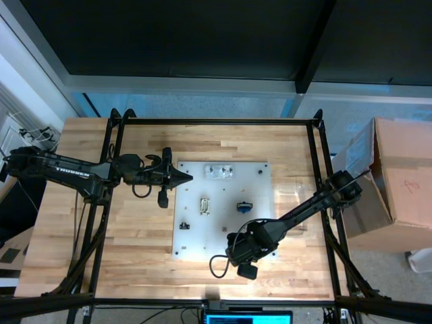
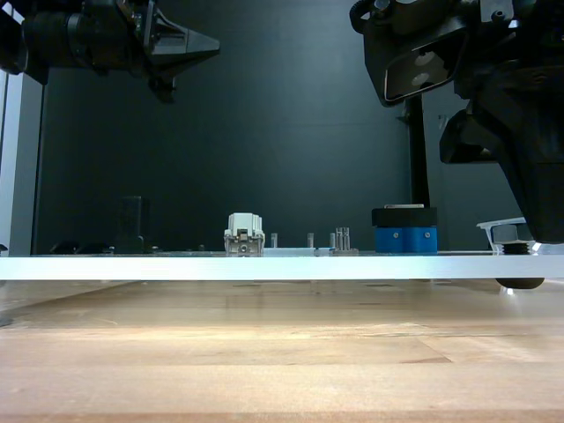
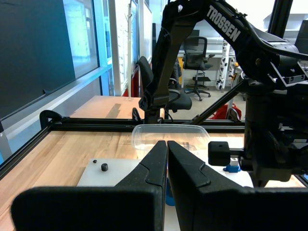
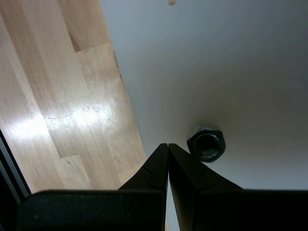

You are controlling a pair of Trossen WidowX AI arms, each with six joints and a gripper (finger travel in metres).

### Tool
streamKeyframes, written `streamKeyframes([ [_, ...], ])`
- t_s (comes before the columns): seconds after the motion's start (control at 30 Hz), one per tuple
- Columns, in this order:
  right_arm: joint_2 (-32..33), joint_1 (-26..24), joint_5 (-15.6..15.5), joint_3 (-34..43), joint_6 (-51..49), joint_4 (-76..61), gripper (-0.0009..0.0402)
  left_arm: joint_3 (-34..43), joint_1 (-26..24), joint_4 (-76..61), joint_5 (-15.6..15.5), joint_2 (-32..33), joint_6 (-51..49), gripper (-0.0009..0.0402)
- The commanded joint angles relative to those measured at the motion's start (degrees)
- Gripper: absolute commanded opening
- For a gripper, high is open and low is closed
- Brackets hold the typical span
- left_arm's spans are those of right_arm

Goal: Unfasten the M12 nut and place it in the container

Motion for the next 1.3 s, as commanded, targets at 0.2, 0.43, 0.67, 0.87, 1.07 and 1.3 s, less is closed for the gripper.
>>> streamKeyframes([
  [0.2, -0.35, -0.02, 1.66, -0.07, 0.13, -1.66, 0.0000, 0.02, 0.02, 0.00, 0.00, 0.02, 0.02, 0.0000],
  [0.43, -1.14, -0.02, 6.12, -0.04, 0.26, -3.52, 0.0000, 0.02, 0.00, 0.00, 0.02, 0.02, 0.02, 0.0000],
  [0.67, -2.36, 0.02, 17.20, 1.95, 3.37, -14.49, 0.0000, 0.02, 0.00, -0.02, 0.02, 0.02, 0.02, 0.0000],
  [0.87, -2.67, 0.11, 14.78, 2.34, 5.16, -14.16, 0.0000, 0.02, 0.00, 0.00, 0.02, 0.02, 0.02, 0.0000],
  [1.07, -3.52, 0.15, 9.94, 2.34, 7.76, -11.28, 0.0018, 0.02, 0.02, 0.04, 0.02, -0.04, 0.02, 0.0000],
  [1.3, -3.26, 0.24, 8.61, 2.32, 6.60, -7.48, 0.0150, 0.02, 0.00, 0.04, 0.02, -0.02, 0.02, 0.0000],
])
